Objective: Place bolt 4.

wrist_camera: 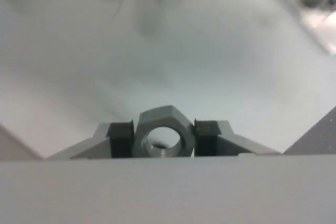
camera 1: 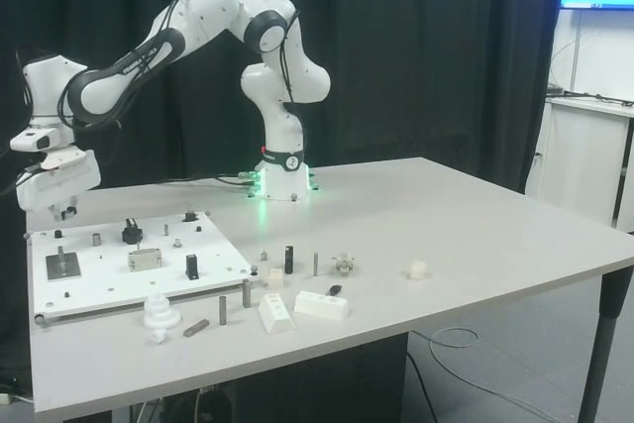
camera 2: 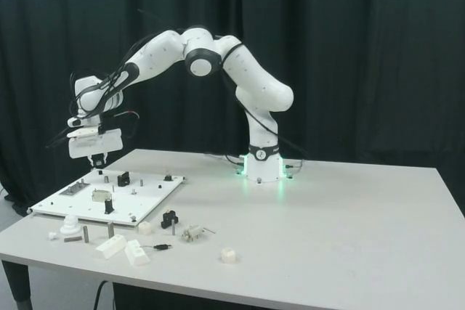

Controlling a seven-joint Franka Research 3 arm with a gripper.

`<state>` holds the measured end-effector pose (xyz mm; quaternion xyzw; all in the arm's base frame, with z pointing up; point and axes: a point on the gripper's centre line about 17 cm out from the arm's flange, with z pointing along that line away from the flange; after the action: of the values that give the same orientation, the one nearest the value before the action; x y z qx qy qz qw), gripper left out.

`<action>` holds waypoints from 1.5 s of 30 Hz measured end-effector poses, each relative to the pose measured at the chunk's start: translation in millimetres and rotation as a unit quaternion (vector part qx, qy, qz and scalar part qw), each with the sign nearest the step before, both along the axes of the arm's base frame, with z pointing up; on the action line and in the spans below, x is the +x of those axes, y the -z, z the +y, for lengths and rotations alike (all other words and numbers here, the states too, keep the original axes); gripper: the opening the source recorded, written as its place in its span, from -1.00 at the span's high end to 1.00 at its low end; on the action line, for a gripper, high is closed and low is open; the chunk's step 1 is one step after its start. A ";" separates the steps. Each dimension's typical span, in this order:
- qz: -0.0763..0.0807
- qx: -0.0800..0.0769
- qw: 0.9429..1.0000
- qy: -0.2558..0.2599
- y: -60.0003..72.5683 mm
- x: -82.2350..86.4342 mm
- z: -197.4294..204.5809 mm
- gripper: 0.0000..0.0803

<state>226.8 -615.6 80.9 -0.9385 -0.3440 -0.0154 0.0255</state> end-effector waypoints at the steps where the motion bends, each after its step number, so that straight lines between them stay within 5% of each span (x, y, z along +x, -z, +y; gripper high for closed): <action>1: -0.002 0.002 1.000 0.006 -2.0 4.6 2.2 0.39; 19: -0.027 0.047 0.996 0.066 -35.3 105.1 70.8 0.39; 32: -0.025 0.069 0.993 0.096 -48.2 178.3 142.7 0.39; 45: -0.004 0.074 0.990 0.123 -61.8 235.1 215.5 0.39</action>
<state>461.9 -400.1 142.8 -0.9690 -0.2243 -0.0475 0.0919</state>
